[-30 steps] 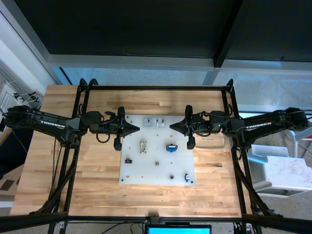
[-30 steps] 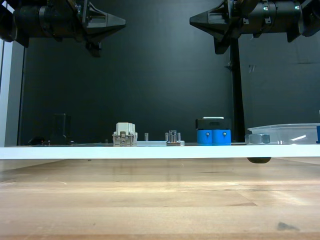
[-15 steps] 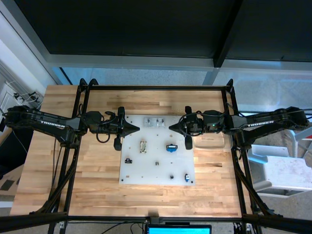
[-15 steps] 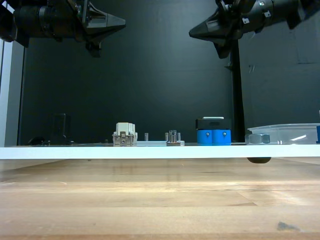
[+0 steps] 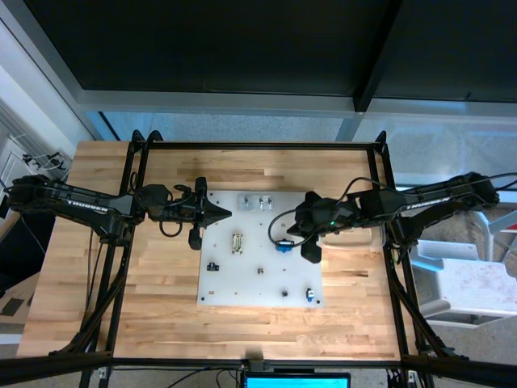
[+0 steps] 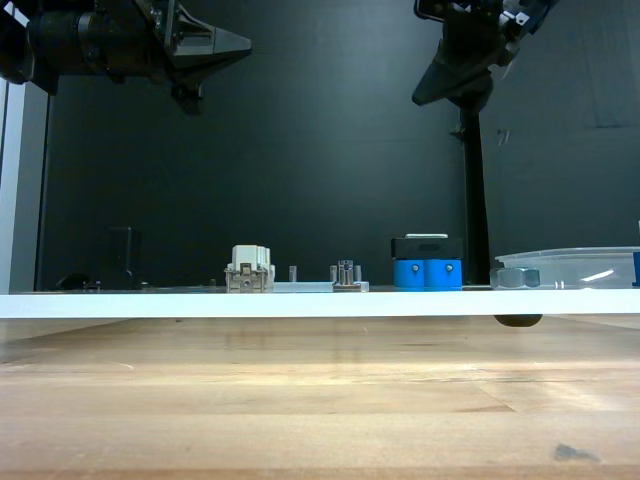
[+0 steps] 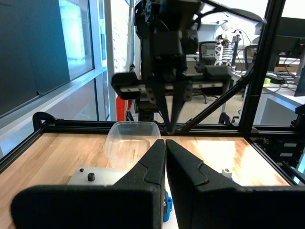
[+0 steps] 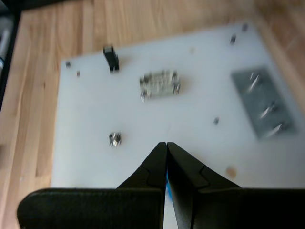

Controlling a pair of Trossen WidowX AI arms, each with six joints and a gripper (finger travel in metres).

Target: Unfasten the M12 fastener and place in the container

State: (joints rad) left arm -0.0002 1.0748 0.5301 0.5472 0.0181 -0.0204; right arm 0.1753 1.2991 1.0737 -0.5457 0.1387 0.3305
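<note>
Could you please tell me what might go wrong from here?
The right gripper hangs shut, high above the blue-and-black block, away from the small silver nut at the white board's near right edge; descending here, it could strike the block. Unless it opens first, it may only push on the nut. The clear plastic container lies partly under the right arm, so a low sweep might knock it. The left gripper hovers shut over the board's far left.

Left gripper hovers high, level, jaws closed; right gripper tilts downward, jaws closed.
</note>
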